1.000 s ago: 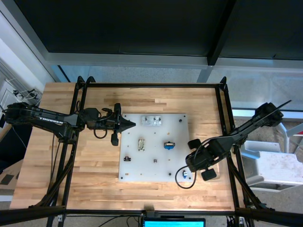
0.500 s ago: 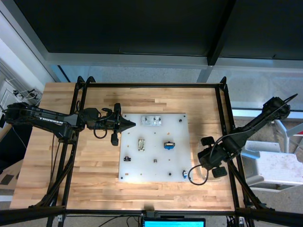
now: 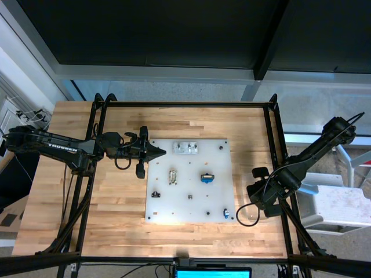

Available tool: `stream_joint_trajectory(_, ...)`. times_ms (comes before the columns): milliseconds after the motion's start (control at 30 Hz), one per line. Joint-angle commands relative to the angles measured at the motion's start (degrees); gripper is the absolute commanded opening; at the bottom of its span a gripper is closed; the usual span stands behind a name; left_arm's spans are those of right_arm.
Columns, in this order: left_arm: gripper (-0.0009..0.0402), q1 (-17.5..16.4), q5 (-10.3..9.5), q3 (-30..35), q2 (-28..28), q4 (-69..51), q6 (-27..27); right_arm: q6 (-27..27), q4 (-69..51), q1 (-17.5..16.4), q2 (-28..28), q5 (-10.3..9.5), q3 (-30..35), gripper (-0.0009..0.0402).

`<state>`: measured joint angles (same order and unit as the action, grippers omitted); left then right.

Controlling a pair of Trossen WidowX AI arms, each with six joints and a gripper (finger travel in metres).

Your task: Unfasten the M12 fastener and place in the container

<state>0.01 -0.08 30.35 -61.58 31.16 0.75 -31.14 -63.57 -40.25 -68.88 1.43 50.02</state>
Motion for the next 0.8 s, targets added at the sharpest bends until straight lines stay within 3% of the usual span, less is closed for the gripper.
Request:
stream_joint_trajectory(33, 0.0000, 0.00, 0.02, 0.02, -0.02, 0.02, 0.00, -0.09, 0.04, -0.02, -0.11, -0.02, -0.07, 0.0002)
stream_joint_trajectory(233, 0.0000, 0.00, 0.04, 0.02, -0.02, 0.02, 0.00, -0.09, 0.00, -0.02, -0.11, -0.11, -0.07, 0.0024)
stream_joint_trajectory(600, 0.0000, 0.00, 0.02, 0.02, -0.02, 0.02, 0.00, 0.33, -1.66, -0.02, -0.11, -0.02, -0.07, 0.0148)
stream_joint_trajectory(800, 0.0000, 0.00, 0.02, 0.02, -0.02, 0.02, 0.00, 0.31, -3.39, -0.02, -0.11, -0.04, -0.07, 0.0191)
